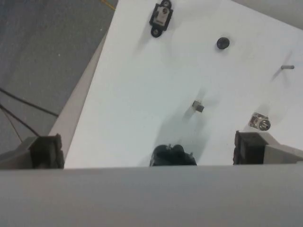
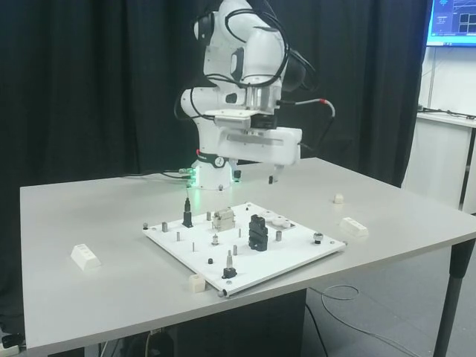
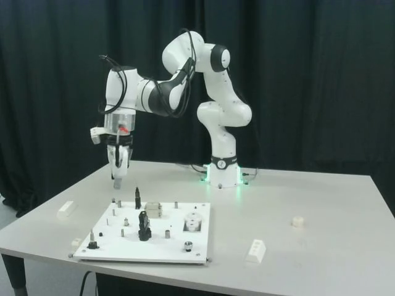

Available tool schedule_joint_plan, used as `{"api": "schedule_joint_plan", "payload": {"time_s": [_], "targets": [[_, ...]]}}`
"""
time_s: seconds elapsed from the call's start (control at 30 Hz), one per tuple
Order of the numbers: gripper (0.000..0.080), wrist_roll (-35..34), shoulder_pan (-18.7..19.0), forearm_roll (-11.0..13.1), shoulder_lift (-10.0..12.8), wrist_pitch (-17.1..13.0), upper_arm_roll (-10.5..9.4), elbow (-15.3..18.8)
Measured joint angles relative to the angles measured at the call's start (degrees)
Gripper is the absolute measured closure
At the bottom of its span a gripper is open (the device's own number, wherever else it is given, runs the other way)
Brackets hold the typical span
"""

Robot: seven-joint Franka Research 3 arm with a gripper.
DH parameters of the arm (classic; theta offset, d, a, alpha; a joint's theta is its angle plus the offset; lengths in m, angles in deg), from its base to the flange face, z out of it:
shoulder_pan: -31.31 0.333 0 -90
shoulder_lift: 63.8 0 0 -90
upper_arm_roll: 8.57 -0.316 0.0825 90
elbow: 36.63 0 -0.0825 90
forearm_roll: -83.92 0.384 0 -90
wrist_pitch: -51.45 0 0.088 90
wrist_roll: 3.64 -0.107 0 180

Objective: Remove Ethernet.

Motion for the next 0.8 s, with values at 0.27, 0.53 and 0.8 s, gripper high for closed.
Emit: {"api": "schedule_joint_plan", "payload": {"time_s": [0.27,0.53,0.8], "targets": [[0.0003,-6.39,-0.01,0.3,3.23,0.05,1.09,-2.23],[0.0003,-11.11,-0.02,1.07,6.73,0.04,2.47,-4.82],[0.0003,-11.85,-0.03,3.26,9.94,0.05,3.87,-7.43]]}}
